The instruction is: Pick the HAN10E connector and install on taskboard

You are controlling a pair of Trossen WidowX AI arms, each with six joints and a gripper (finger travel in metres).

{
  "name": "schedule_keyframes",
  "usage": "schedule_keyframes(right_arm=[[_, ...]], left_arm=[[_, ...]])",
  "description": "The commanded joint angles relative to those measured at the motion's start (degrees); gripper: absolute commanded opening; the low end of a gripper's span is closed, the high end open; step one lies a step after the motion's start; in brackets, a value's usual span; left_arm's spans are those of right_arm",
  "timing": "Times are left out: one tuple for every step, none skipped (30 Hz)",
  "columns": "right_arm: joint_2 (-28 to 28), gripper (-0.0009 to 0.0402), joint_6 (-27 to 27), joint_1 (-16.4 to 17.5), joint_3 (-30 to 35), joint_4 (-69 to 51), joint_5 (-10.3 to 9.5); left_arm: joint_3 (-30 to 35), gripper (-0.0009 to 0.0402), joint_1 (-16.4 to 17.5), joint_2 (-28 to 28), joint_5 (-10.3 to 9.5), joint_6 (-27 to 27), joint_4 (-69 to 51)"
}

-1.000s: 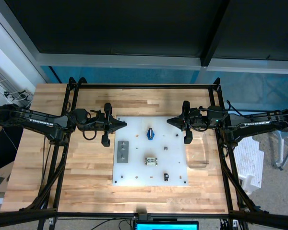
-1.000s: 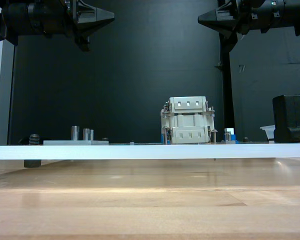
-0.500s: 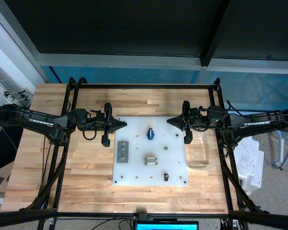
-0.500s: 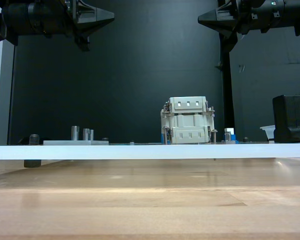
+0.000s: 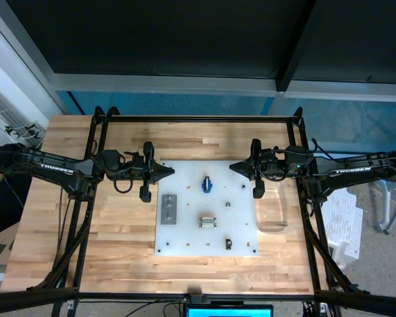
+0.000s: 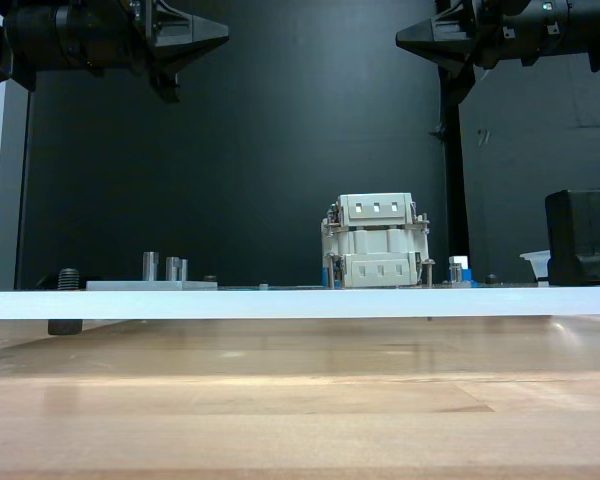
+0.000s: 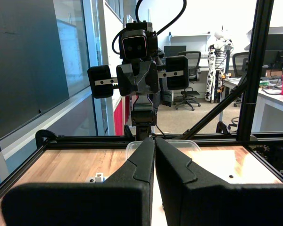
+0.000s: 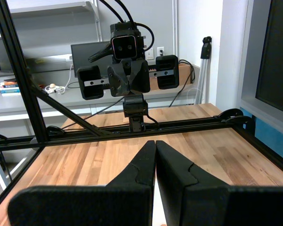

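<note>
Stillness: left claw (image 5: 171, 171) and right claw (image 5: 231, 168) (both closed) stay above taskboard (image 5: 185, 228) edges.

Left pincer (image 5: 170, 170) and right pincer (image 5: 232, 168) black, taskboard (image 5: 185, 228) white, HAN10E connector (image 5: 207, 222) beige.

Taskboard (image 5: 185, 246) lies flat on the table (image 5: 105, 251), about mid-width.

On the board:
- metal block (image 5: 169, 209) at the left side
- HAN10E connector (image 5: 208, 222) near the middle, right of the block and apart from it, standing upright on the board
- knob (image 5: 206, 184) behind the connector, toward the far edge
- small part (image 5: 229, 244) nearer than the connector and to its right, close to the near edge

Tray (image 5: 272, 229) sits on the table just beside the board's right edge.

Left gripper (image 5: 170, 171) hangs above the board's far-left corner, pointing right. Right gripper (image 5: 232, 168) hangs above the far-right part, pointing left. They face each other, well apart, both high over the board.
</note>
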Motion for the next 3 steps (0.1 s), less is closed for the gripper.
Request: schedule_keyframes(right_arm=[[0.0, 0.0, 0.0, 0.0, 0.0, 0.0, 0.0], [0.0, 0.0, 0.0, 0.0, 0.0, 0.0, 0.0], [0.0, 0.0, 0.0, 0.0, 0.0, 0.0, 0.0]], left_arm=[[0.0, 0.0001, 0.0, 0.0, 0.02, 0.0, 0.0], [0.0, 0.0001, 0.0, 0.0, 0.0, 0.0, 0.0], [0.0, 0.0001, 0.0, 0.0, 0.02, 0.0, 0.0]])
